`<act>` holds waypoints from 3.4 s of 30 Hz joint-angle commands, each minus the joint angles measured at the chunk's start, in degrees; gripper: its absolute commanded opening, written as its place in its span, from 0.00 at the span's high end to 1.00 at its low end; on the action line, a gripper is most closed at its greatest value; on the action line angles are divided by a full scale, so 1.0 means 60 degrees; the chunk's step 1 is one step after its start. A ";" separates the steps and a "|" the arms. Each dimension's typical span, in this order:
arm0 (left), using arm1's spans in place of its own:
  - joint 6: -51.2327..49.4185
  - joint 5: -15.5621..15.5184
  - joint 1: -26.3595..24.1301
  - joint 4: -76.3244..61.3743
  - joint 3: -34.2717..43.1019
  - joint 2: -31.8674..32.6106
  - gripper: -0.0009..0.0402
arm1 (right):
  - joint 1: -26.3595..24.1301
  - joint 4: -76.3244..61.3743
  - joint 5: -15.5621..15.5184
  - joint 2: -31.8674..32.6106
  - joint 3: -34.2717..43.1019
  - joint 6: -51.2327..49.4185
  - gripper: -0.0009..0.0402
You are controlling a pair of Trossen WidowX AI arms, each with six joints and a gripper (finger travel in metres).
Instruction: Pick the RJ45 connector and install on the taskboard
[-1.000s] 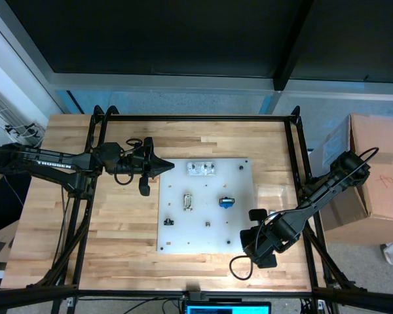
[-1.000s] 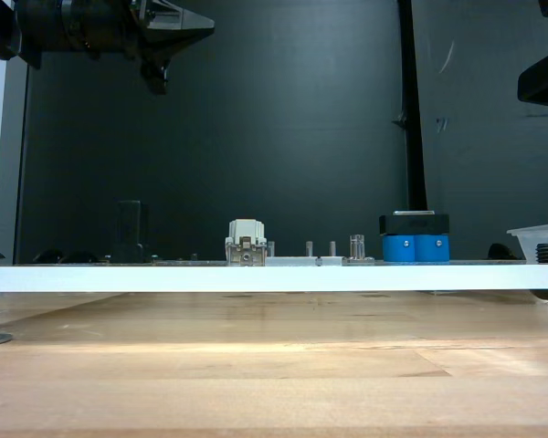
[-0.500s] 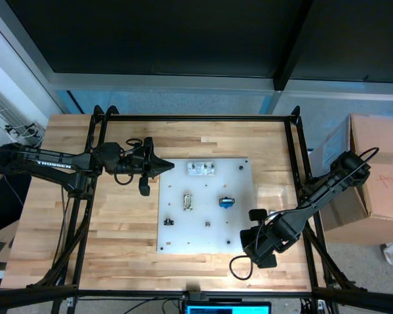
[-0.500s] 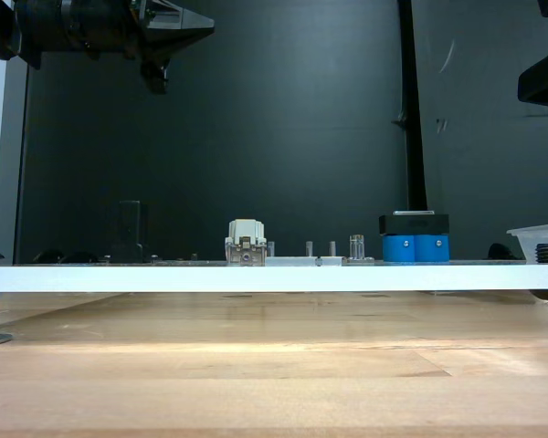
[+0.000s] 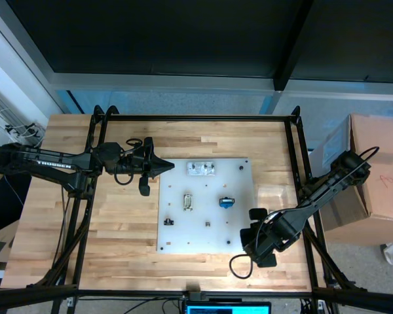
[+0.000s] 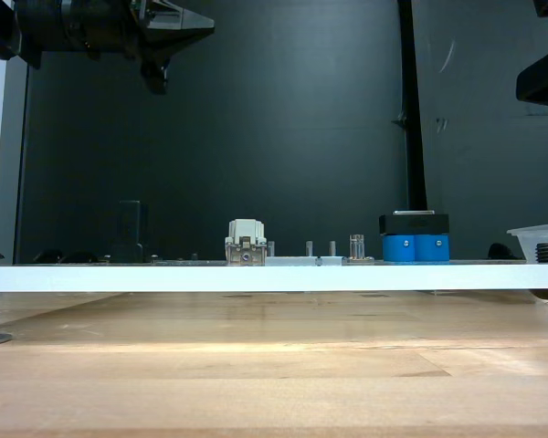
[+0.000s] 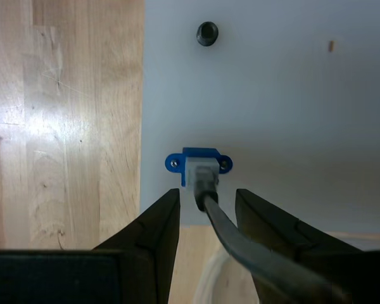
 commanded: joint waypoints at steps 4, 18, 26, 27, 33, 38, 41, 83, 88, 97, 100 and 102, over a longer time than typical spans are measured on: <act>0.0004 0.0004 0.0000 0.0011 0.0004 0.0000 0.98 | 0.0000 -0.0251 0.0040 -0.0761 0.0015 0.0007 0.66; 0.0004 0.0004 0.0004 0.0007 0.0004 0.0000 0.98 | -0.0652 -0.0339 0.2186 -0.3118 -0.0007 -0.0240 0.65; 0.0004 0.0004 0.0000 0.0011 0.0004 0.0000 0.98 | -0.2065 0.0346 0.2532 -0.4790 -0.0514 -0.1840 0.65; 0.0004 0.0004 0.0000 0.0011 0.0004 0.0000 0.98 | -0.2240 0.0583 0.2528 -0.4980 -0.0637 -0.2051 0.65; 0.0000 0.0004 0.0004 0.0011 0.0004 0.0000 0.98 | -0.3384 0.1759 0.2368 -0.5931 -0.1428 -0.3242 0.65; 0.0004 0.0004 0.0000 0.0011 0.0004 0.0000 0.98 | -0.4543 0.3242 0.1439 -0.6543 -0.2164 -0.4248 0.67; 0.0004 0.0004 0.0000 0.0011 0.0004 0.0000 0.98 | -0.5111 0.4255 0.1432 -0.6841 -0.2648 -0.4761 0.70; 0.0004 0.0004 0.0000 0.0004 0.0004 0.0000 0.98 | -0.7719 1.2309 -0.2215 -0.6601 -0.5435 -0.5038 0.98; 0.0004 0.0004 0.0004 0.0011 0.0004 0.0000 0.98 | -0.7715 1.2309 -0.2226 -0.6604 -0.5428 -0.5016 0.98; 0.0004 0.0004 0.0000 0.0011 0.0004 0.0000 0.98 | -0.7708 1.2276 -0.2222 -0.6601 -0.5428 -0.5023 0.98; 0.0000 0.0004 0.0004 0.0015 0.0004 0.0000 0.98 | -0.7708 1.2167 -0.2222 -0.6601 -0.5431 -0.5023 0.98; 0.0004 0.0004 0.0000 0.0011 0.0004 0.0000 0.98 | -0.7708 1.2163 -0.2222 -0.6601 -0.5431 -0.5027 0.98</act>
